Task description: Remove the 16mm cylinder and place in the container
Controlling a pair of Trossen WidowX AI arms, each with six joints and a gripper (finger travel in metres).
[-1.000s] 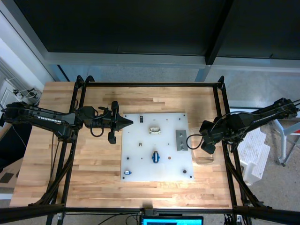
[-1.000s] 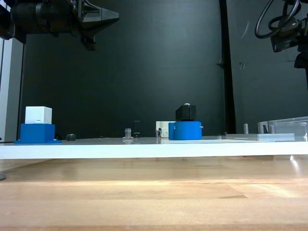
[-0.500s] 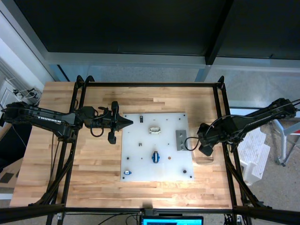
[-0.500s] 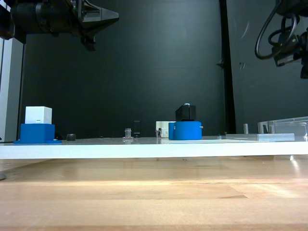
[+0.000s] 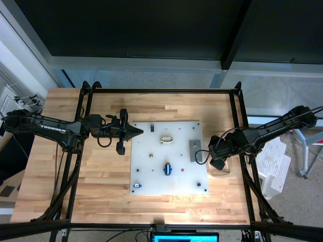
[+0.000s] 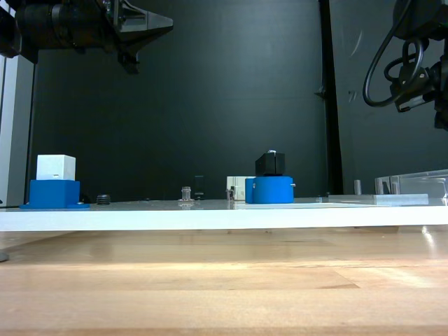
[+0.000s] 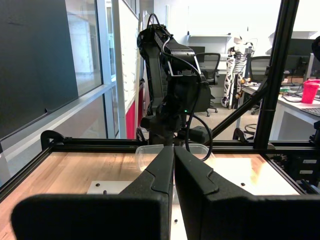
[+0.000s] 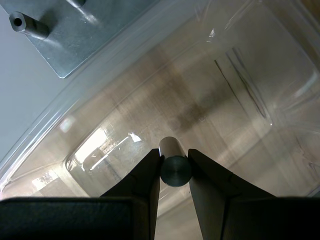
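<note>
Broadly, a wood table [image 5: 101, 171] carried a white board [image 5: 151, 176] at its middle, with one arm reaching in from each side. The left gripper [image 5: 140, 131] hung high above the board's left edge near the far corner. The left wrist view showed its fingers [image 7: 160, 170] pressed flat together with nothing between them.

The right gripper [image 5: 217, 164] pointed down over the container [image 5: 220, 172], which sat on the table just beside the board's right edge. In the right wrist view the tub's clear floor [image 8: 215, 100] filled most of the picture, wood grain showing through it.

A grey block [image 5: 195, 150] lay flat on the board near that edge, beside the container, with a small peg [image 8: 30, 26] standing on it. A blue fitting [image 5: 167, 169] stood near the board's middle, well apart from both grippers.

The cylinder [image 8: 175, 168] was off the board, pinched between the right fingertips [image 8: 150, 170], the jaws nearly together around it, over the container's inside. Whether it touched the floor could not be told.
</note>
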